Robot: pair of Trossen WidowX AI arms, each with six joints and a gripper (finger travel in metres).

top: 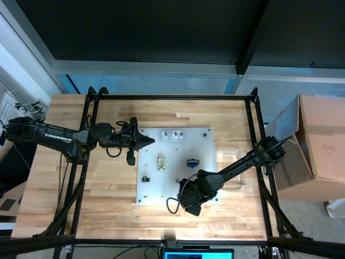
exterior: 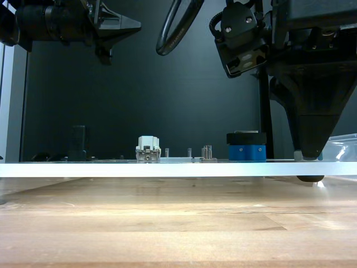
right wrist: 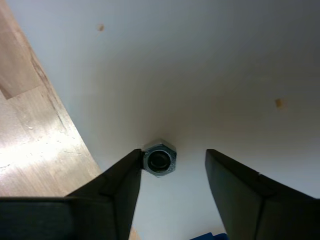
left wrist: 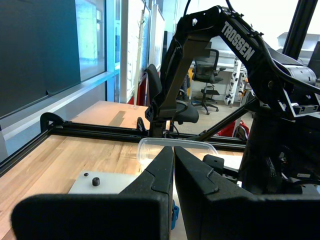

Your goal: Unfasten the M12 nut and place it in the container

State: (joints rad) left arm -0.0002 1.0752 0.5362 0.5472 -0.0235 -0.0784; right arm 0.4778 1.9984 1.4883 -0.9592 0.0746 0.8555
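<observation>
The work surface is a wooden table (top: 102, 216) carrying a white board (top: 156, 186). A clear container (top: 233, 162) stands just off the board's right edge. From my station I read the following.

1. The right gripper (right wrist: 173, 156) is low over the board's near right edge and points straight down. Its jaws stand apart, released, and grasp nothing.

2. The nut (right wrist: 159, 160) sits on its stud, run down flat against the board so that no ribs show, and its bore reads dark. It lies between the jaws but off centre. One finger (right wrist: 125, 175) touches a flat of the nut. The other finger (right wrist: 235, 185) stands apart from it, with bare board between them. The nut lies outside the container, which stands farther right.

3. In the low view the right fingertips come down to board level in front of the container. I cannot make out the nut there.

4. The left gripper (top: 146, 141) is high over the board's left edge, level and pointing right. Its jaws are clenched together with only a thin seam between them.

5. A blue block (exterior: 246, 152) and a white connector (exterior: 148, 151) stand mid-board.
</observation>
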